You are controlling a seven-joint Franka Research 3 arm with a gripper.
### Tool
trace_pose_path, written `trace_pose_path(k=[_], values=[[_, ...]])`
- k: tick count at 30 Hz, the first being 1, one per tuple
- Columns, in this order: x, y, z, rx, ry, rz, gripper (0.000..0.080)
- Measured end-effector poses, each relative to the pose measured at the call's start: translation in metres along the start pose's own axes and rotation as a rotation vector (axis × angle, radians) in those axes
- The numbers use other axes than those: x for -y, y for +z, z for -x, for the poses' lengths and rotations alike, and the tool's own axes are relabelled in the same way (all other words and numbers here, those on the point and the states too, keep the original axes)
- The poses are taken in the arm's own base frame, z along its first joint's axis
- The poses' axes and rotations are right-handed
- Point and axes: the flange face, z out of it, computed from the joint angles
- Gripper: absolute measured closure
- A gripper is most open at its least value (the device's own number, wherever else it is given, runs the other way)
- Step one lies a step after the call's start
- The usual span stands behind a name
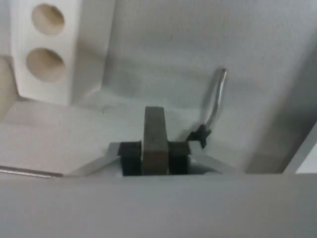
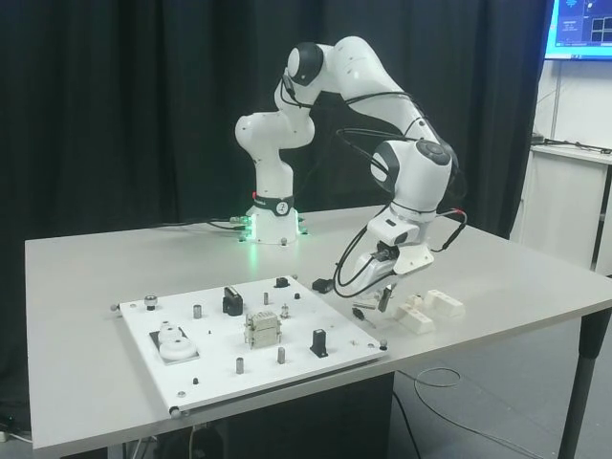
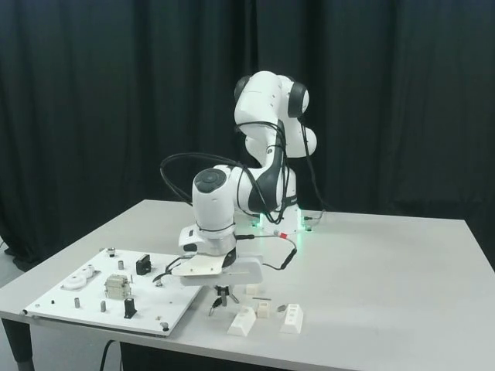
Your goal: Place square peg 4.
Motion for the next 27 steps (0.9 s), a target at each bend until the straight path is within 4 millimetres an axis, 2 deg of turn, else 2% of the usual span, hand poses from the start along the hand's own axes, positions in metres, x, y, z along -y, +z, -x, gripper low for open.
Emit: trace_pose_path(k=[4,5,12,13,14,15,19,20,27], values=[[-0.001,0.000,0.006,-0.007,0.003,-0.002,0.0707],[-0.001,0.000,0.007,-0.008,0.002,-0.002,0.0514],[0.000,-0.001,0.015,-0.021,0.006,-0.006,0.0514],[0.000,-0.001,0.016,-0.023,0.007,-0.006,0.0207],[0.000,-0.001,0.017,-0.024,0.008,-0.005,0.0207],[0.000,-0.001,0.018,-0.025,0.008,-0.005,0.0048],[0.000,-0.002,0.021,-0.028,0.015,-0.006,0.0048],[0.000,-0.002,0.021,-0.029,0.019,-0.006,0.0012],[-0.001,0.000,0.024,-0.029,0.042,-0.008,0.0005]])
